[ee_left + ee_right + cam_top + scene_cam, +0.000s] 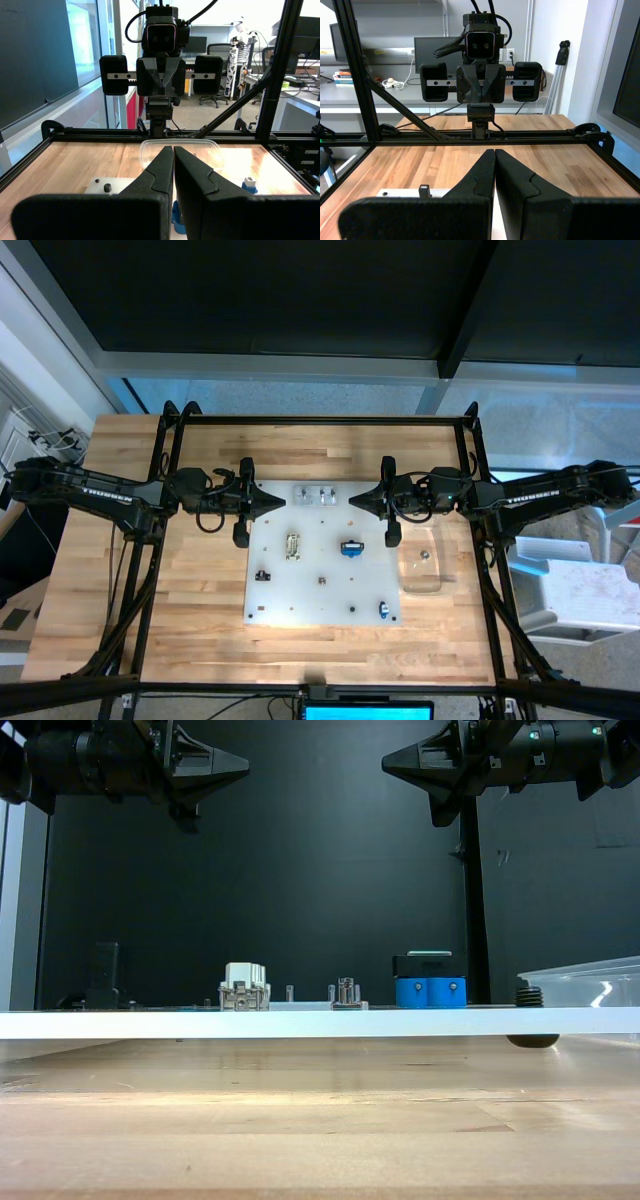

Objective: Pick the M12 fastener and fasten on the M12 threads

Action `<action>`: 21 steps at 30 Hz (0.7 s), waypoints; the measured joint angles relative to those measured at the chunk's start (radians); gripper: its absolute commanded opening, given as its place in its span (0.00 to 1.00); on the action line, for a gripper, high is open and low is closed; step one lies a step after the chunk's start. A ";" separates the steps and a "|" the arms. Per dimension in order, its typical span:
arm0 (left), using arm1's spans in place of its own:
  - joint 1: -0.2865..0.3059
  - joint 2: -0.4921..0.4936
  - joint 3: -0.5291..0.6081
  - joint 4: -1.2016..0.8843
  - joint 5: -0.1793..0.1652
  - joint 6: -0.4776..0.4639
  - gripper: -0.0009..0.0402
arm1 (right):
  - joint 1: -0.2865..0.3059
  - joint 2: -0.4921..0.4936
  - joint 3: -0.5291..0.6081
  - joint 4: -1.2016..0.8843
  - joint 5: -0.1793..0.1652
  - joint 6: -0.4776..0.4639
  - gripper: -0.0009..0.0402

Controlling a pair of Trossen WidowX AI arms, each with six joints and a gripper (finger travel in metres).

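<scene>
We keep the left gripper (281, 502) and right gripper (352, 500) clenched on nothing, high above the board. The M12 nut (424, 554) lies in the clear tray (421, 589), well below the right fingers. The stud (529, 995) stands bare.

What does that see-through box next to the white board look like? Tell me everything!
The clear tray is a shallow, see-through plastic box with rounded corners. It lies flat on the wooden table, just beside the right edge of the white board. One small silver nut sits inside, near its middle; nothing else shows in it. Nothing grips it: the left gripper and the right gripper, both shut, hang high over the board's far part, tips facing each other.
</scene>
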 measured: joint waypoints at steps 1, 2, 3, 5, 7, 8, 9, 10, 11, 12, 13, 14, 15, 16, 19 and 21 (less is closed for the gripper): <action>0.000 0.000 0.000 0.000 0.000 0.000 0.02 | 0.000 0.000 0.000 0.000 0.000 0.000 0.02; 0.000 0.000 0.000 0.000 0.000 0.000 0.02 | 0.000 0.000 0.000 0.000 0.000 0.000 0.02; 0.000 0.000 0.000 0.000 0.000 0.000 0.02 | 0.000 0.000 0.000 0.000 0.000 0.000 0.02; 0.000 0.000 0.000 0.000 0.000 0.000 0.02 | 0.000 0.000 0.000 0.000 0.000 0.000 0.02; 0.000 0.000 0.000 0.000 0.000 0.000 0.02 | 0.000 0.000 0.000 0.000 0.000 0.000 0.02; 0.000 0.000 0.000 0.000 0.000 0.000 0.02 | 0.000 0.000 0.000 0.000 0.000 0.000 0.02; 0.000 0.000 0.000 0.000 0.000 0.000 0.02 | 0.000 0.000 0.000 0.001 0.000 0.000 0.02; 0.000 0.000 0.000 0.000 0.000 0.000 0.02 | 0.000 0.000 0.000 0.001 0.000 0.000 0.02; 0.000 0.000 0.000 0.000 0.000 0.000 0.02 | 0.000 0.000 0.000 0.000 -0.001 0.000 0.02; 0.000 0.000 0.000 0.000 0.000 0.000 0.02 | 0.000 0.000 0.000 0.000 -0.004 0.000 0.02; 0.000 0.000 0.000 0.000 0.000 0.000 0.02 | 0.000 0.000 0.000 -0.004 -0.018 -0.005 0.02; 0.000 0.000 0.000 0.000 0.000 0.000 0.02 | 0.000 0.000 0.003 -0.022 -0.039 -0.017 0.02; 0.000 0.000 0.000 0.000 0.000 0.000 0.02 | 0.000 0.000 0.013 -0.055 -0.060 -0.037 0.02; 0.000 0.000 0.000 0.000 0.000 0.000 0.02 | 0.000 0.000 0.030 -0.103 -0.077 -0.064 0.02; 0.000 0.000 0.000 0.000 0.000 0.000 0.02 | 0.007 0.000 0.093 -0.280 -0.105 -0.126 0.02; 0.000 0.000 0.000 0.000 0.000 0.000 0.02 | 0.014 0.000 0.132 -0.377 -0.111 -0.156 0.02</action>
